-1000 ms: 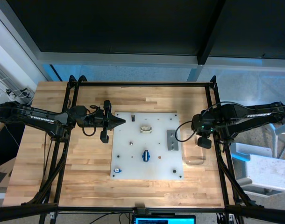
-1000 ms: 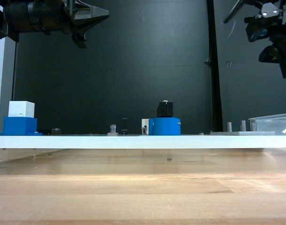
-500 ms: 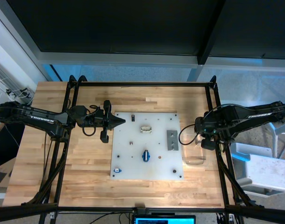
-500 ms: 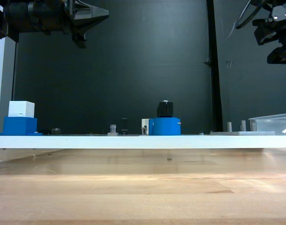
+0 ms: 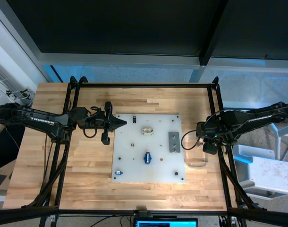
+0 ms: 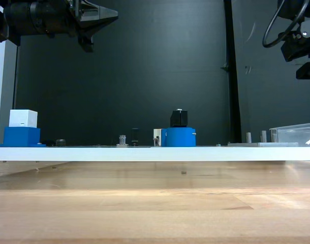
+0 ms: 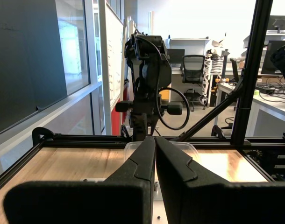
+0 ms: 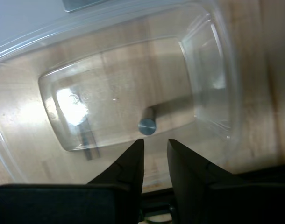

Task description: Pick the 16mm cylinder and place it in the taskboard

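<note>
Taskboard (image 5: 132, 163): white plate, mid-counter (image 5: 87, 175).
Clear tray (image 5: 196, 165): on the counter, just beside the taskboard's right edge.
16mm cylinder (image 8: 146, 125): inside the tray, off the taskboard, round end facing the right wrist camera, not gripped.
Right claw (image 8: 155, 145): above the tray, right of the taskboard; fingers slightly parted, empty.
Left claw (image 7: 154, 140): raised over the taskboard's left edge; clenched, empty.

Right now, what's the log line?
left gripper: high over board edge, jaws shut | right gripper: above tray, jaws open | cylinder: in tray, ungrasped
</note>
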Motion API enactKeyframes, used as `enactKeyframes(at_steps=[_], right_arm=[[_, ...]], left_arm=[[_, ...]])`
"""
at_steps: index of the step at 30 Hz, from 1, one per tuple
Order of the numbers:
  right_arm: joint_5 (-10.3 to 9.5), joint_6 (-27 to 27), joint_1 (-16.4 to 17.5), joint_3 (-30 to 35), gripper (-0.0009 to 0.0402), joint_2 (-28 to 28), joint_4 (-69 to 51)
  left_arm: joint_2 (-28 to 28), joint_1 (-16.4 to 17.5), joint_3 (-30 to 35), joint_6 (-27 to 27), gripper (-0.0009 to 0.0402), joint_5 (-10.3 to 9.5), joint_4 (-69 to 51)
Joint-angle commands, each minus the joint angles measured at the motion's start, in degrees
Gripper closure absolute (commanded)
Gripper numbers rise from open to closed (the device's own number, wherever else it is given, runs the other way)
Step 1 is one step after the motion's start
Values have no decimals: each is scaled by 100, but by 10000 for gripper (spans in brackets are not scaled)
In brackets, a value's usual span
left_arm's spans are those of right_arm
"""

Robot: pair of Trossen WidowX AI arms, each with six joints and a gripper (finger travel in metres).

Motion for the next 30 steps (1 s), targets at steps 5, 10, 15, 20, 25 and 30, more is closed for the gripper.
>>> enactKeyframes(at_steps=[5, 10, 15, 20, 25, 30], right_arm=[[57, 179, 129, -146, 247, 68, 151], [59, 341, 153, -199, 204, 157, 229], [57, 610, 177, -310, 186, 195, 339], [57, 903, 260, -450, 185, 195, 496], [61, 1047, 321, -577, 185, 256, 586], [107, 1099, 332, -610, 185, 385, 673]], left_arm=[[2, 0, 0, 2, 393, 0, 0], [2, 2, 0, 2, 393, 0, 0], [2, 2, 0, 2, 393, 0, 0], [2, 2, 0, 2, 393, 0, 0], [2, 2, 0, 0, 393, 0, 0], [2, 2, 0, 0, 393, 0, 0]])
